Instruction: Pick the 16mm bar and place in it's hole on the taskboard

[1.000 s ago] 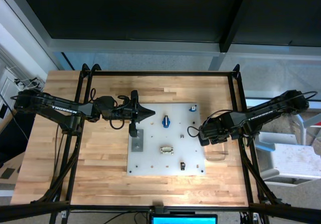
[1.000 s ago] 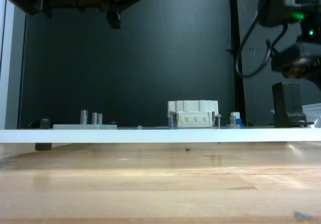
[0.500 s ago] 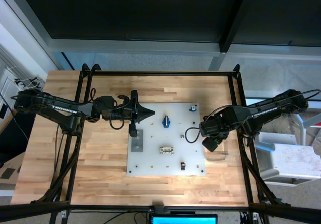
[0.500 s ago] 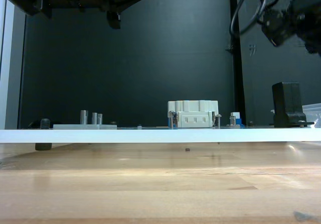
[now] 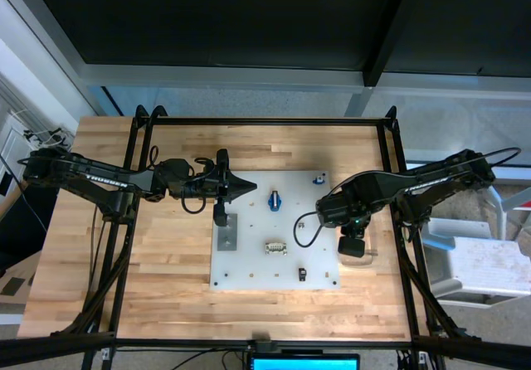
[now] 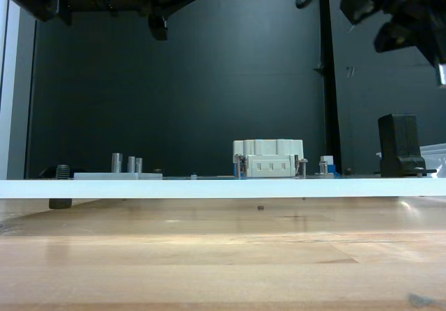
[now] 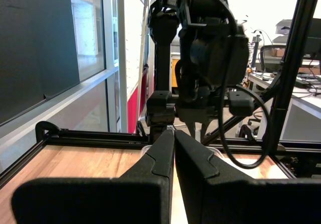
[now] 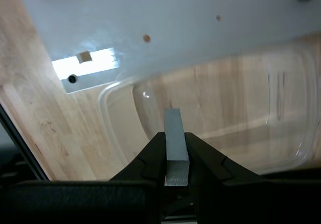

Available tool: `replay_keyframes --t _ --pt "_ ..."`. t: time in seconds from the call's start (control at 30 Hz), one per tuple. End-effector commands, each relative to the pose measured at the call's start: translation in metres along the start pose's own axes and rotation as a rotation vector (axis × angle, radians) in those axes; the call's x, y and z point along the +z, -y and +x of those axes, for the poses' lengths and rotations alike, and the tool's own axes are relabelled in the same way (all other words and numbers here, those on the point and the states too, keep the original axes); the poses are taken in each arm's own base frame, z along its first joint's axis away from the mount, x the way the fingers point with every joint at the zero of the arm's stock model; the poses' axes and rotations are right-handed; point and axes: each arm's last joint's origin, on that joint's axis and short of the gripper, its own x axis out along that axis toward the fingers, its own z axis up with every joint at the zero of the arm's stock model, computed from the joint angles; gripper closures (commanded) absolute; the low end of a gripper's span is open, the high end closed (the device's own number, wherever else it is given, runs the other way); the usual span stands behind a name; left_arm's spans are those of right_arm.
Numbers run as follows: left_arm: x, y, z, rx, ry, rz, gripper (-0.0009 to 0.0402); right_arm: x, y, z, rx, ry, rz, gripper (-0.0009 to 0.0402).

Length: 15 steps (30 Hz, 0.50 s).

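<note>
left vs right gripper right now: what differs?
Left gripper is shut on nothing; right gripper is shut on the bar, which it holds in the air. Left gripper is over the board's far-left corner; right gripper is by the board's right edge. Both hang well above the board.

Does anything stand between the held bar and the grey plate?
The right gripper holds the bar high by the board's right edge. The low white connector stands between it and the plate; the shut left gripper hangs near the plate's far end.
</note>
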Motion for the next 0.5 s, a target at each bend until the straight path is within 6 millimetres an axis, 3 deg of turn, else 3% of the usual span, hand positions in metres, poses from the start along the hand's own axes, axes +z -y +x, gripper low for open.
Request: replay_keyframes --t 0.03,0.5 --pt "0.000 0.000 0.000 0.000 0.000 0.000 0.0393 0.007 -0.004 -0.004 -0.013 0.000 -0.028 0.0389" --pt "0.000 0.000 0.000 0.000 0.000 0.000 0.0393 0.050 -0.028 -0.009 -0.061 0.019 -0.075 0.0389"
